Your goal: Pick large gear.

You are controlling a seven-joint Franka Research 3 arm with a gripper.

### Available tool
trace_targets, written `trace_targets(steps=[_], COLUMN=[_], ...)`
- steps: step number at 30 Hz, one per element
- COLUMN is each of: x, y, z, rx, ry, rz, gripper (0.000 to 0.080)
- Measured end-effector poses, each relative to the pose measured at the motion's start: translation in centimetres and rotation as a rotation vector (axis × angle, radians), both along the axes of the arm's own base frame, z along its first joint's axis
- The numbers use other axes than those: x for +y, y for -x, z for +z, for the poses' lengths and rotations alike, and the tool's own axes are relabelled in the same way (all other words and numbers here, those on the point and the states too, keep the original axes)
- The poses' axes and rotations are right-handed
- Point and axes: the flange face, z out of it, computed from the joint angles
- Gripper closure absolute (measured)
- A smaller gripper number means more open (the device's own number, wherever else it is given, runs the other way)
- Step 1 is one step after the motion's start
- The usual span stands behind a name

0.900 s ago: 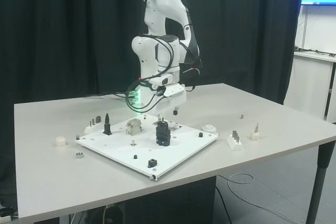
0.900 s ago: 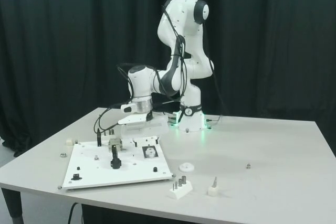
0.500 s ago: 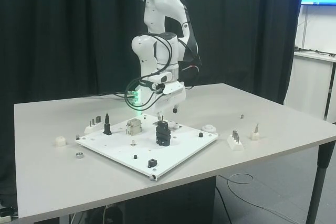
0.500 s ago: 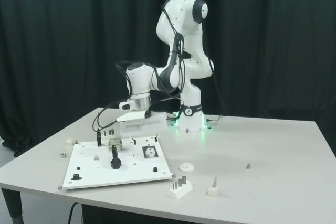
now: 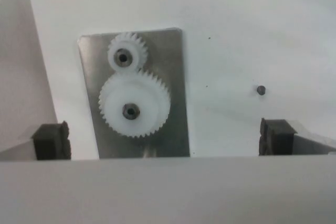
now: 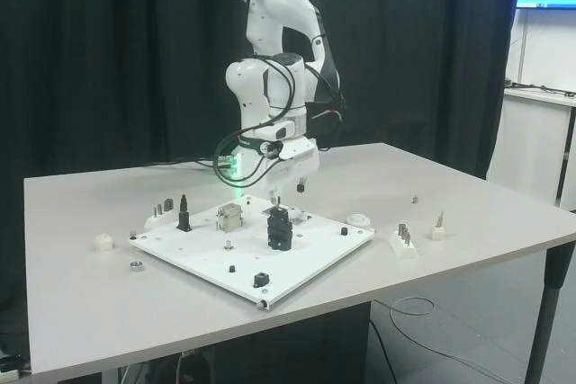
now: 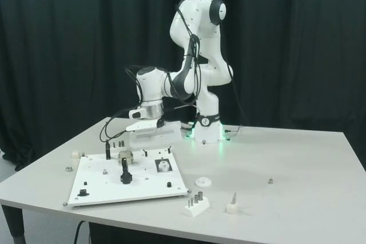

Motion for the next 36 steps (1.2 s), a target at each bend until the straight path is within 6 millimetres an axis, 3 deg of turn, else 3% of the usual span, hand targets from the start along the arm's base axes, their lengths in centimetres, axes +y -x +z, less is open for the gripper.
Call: trace_targets(steps=[11, 18, 25, 36], x=[0.4, 1.9, 5.0, 11.5], y=[-0.3, -1.0, -1.9, -2.6], z=[0.7, 1.8, 2.6, 2.5], rx=[-0.012, -0.025, -0.037, -0.017], ry=[-0.009, -0.025, -0.037, -0.037], rz=[-0.020, -0.047, -0.060, -0.083], gripper=[0.0003, 0.0003, 0.0003, 0.0003])
